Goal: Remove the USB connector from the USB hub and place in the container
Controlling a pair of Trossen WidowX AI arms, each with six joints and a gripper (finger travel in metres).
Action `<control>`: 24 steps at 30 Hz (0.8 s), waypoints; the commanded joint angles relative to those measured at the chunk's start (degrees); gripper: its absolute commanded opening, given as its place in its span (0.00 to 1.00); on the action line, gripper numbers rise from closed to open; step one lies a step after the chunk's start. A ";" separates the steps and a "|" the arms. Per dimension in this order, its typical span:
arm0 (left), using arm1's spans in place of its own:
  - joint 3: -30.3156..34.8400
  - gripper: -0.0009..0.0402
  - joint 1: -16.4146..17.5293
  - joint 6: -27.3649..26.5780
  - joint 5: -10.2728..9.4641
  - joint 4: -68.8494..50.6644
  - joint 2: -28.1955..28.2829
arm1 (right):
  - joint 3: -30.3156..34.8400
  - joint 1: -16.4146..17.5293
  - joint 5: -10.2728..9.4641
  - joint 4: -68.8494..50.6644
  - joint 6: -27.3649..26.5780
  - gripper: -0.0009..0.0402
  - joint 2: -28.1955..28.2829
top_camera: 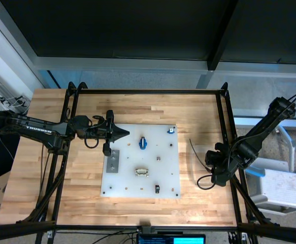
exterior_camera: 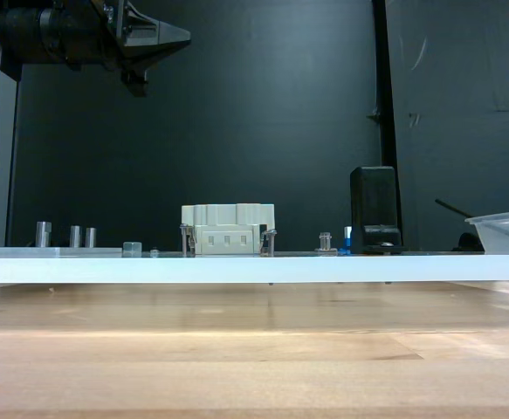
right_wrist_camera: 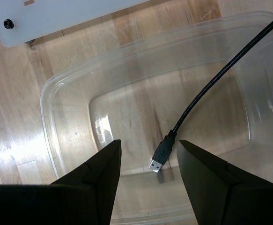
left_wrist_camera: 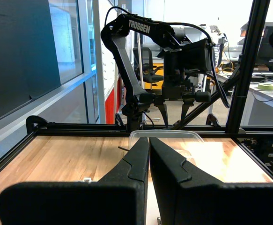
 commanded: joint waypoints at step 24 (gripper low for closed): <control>0.02 0.02 0.00 0.00 0.02 0.00 0.02 | 0.02 0.00 0.02 0.02 0.48 0.42 0.02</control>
